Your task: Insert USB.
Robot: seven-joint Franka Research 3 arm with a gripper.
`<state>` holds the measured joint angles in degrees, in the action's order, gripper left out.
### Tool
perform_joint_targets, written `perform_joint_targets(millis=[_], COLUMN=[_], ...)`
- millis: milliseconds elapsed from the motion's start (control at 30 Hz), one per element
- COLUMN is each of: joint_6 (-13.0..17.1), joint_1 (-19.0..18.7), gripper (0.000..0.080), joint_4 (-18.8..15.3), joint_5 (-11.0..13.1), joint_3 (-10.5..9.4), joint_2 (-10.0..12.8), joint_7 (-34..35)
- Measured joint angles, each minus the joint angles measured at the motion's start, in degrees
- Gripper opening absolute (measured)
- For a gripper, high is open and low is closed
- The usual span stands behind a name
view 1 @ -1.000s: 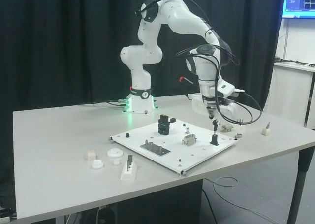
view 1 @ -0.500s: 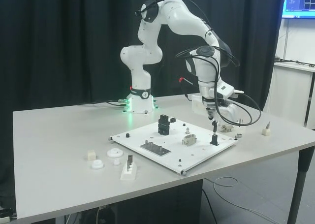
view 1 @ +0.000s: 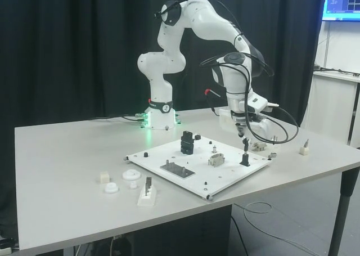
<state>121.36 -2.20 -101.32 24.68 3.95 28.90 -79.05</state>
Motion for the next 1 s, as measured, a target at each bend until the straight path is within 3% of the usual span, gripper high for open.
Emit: perform_joint_targets(millis=[1000], joint_6=[0.6], joint_1=[-0.2], gripper=[0.0065], joint_4=[-0.1], joint_5=[0.5], joint_3=[0.42], joint_2=[0.3], joint_7=[0.1])
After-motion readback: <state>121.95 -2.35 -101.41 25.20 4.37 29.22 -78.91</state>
